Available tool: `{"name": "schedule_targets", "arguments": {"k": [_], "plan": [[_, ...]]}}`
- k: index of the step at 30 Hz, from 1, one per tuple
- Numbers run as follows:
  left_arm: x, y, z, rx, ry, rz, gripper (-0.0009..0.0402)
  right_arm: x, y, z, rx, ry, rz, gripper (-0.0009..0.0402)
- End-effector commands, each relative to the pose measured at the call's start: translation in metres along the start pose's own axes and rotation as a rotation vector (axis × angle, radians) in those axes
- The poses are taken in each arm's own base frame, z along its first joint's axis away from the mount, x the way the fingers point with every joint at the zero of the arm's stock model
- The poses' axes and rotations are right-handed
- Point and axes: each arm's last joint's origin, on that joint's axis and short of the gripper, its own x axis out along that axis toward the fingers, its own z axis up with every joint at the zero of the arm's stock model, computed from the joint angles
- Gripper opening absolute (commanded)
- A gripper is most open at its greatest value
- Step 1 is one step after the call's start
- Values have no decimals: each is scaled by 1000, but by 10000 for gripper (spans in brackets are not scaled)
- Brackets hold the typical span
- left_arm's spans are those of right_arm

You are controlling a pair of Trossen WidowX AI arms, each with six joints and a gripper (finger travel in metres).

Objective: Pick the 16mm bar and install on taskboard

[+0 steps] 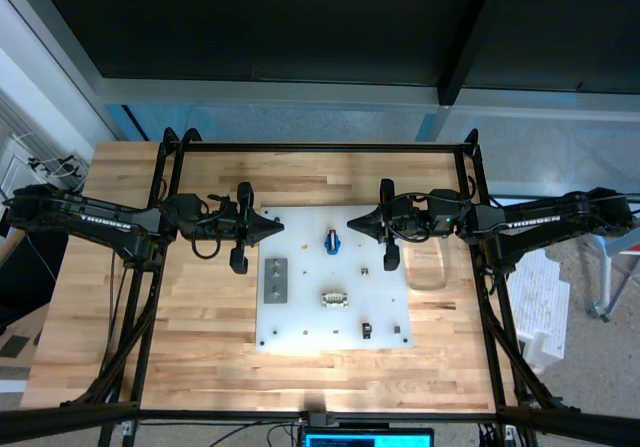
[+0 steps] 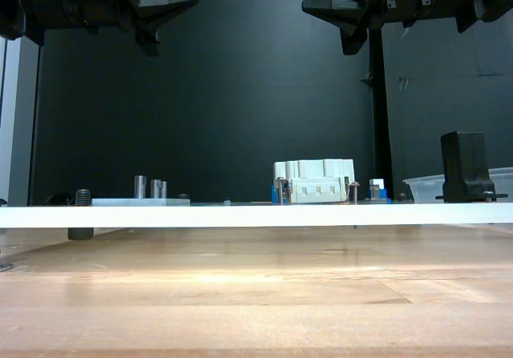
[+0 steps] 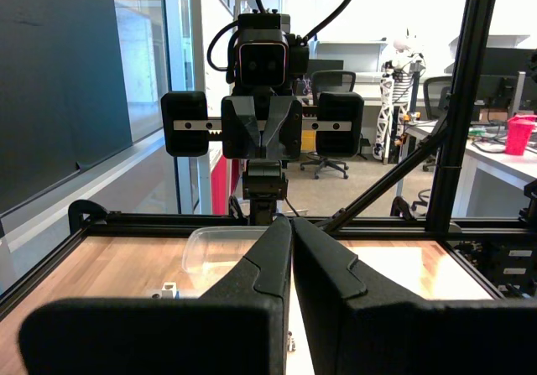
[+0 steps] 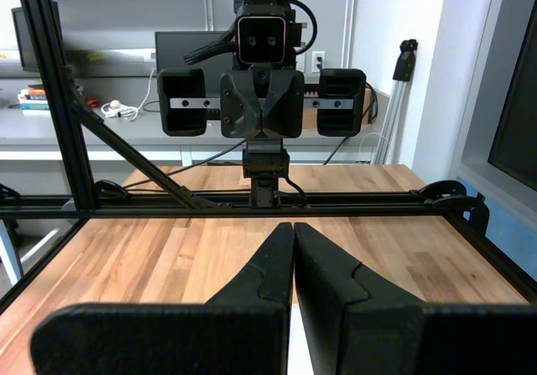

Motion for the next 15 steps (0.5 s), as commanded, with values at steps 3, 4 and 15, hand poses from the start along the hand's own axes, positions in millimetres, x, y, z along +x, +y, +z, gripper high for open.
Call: {"name": "schedule_targets", "arguments": {"k": [3, 4, 15], "plan": [[0, 0, 0, 0, -1, 0, 0, 0, 0, 0, 0, 0, 0, 0], [0, 0, 0, 0, -1, 0, 0, 0, 0, 0, 0, 0, 0, 0], [0, 0, 0, 0, 0, 0, 0, 0, 0, 0, 0, 0, 0, 0]]}}
